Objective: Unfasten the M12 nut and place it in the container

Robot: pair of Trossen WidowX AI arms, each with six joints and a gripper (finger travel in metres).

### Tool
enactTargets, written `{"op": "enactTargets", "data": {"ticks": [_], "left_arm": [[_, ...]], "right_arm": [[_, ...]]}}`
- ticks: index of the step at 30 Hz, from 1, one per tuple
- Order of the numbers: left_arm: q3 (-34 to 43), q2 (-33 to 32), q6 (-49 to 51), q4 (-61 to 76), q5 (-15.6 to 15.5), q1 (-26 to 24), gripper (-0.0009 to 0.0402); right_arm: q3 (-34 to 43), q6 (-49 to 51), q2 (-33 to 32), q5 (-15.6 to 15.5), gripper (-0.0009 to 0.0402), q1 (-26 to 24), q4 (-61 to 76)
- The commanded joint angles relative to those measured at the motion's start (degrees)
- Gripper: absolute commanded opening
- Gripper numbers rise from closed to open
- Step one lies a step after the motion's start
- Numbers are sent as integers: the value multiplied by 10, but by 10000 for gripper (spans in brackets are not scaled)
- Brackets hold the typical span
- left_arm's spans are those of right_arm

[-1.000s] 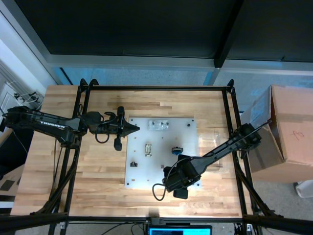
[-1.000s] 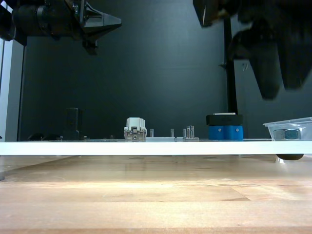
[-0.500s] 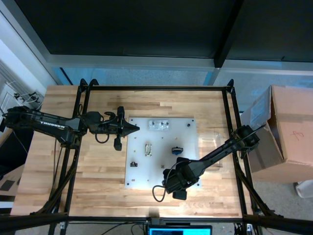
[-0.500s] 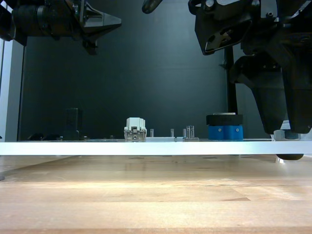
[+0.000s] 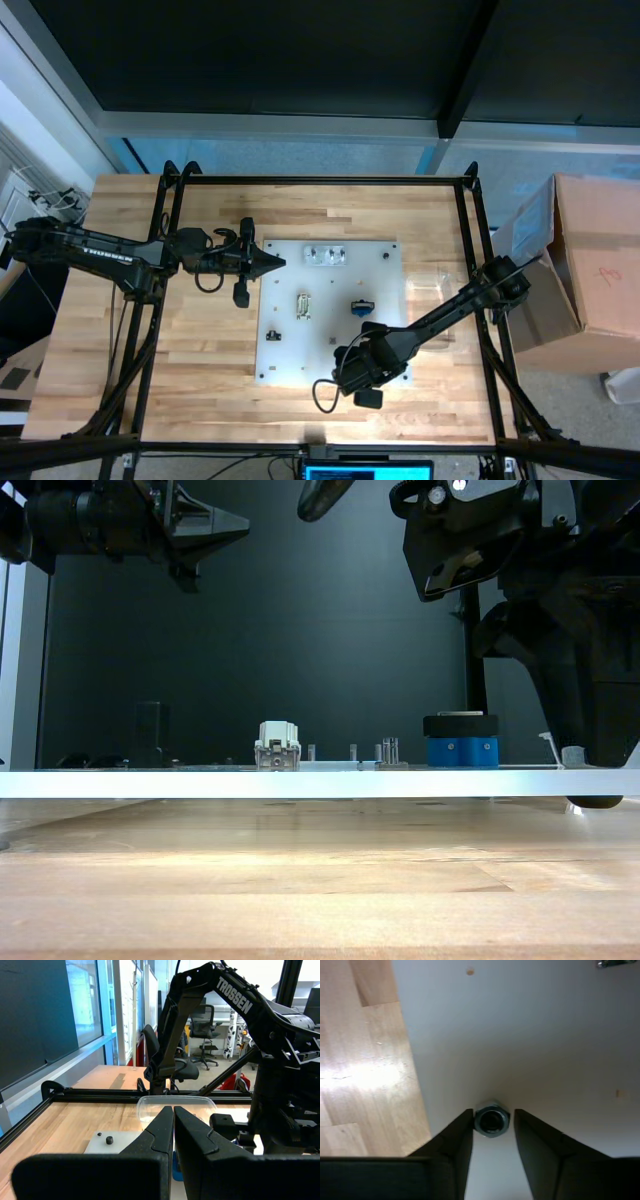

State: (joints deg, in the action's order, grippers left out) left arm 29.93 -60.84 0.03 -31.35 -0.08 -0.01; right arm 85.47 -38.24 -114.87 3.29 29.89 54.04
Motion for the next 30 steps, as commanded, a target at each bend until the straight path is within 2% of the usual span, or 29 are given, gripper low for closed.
{"op": "enactTargets", "data": {"ticks": [1, 9, 14, 16, 30], "left_arm": [[0, 0, 0, 0, 0, 0, 0], [0, 0, 0, 0, 0, 0, 0], [0, 0, 0, 0, 0, 0, 0], [0, 0, 0, 0, 0, 0, 0], [0, 0, 0, 0, 0, 0, 0]], "right_arm": [[0, -1, 0, 1, 61, 0, 2], [1, -1, 0, 1, -2, 0, -2], [1, 31, 0, 1, 8, 0, -4], [1, 83, 0, 1, 10, 0, -4], [1, 653, 0, 2, 13, 0, -8]]}}
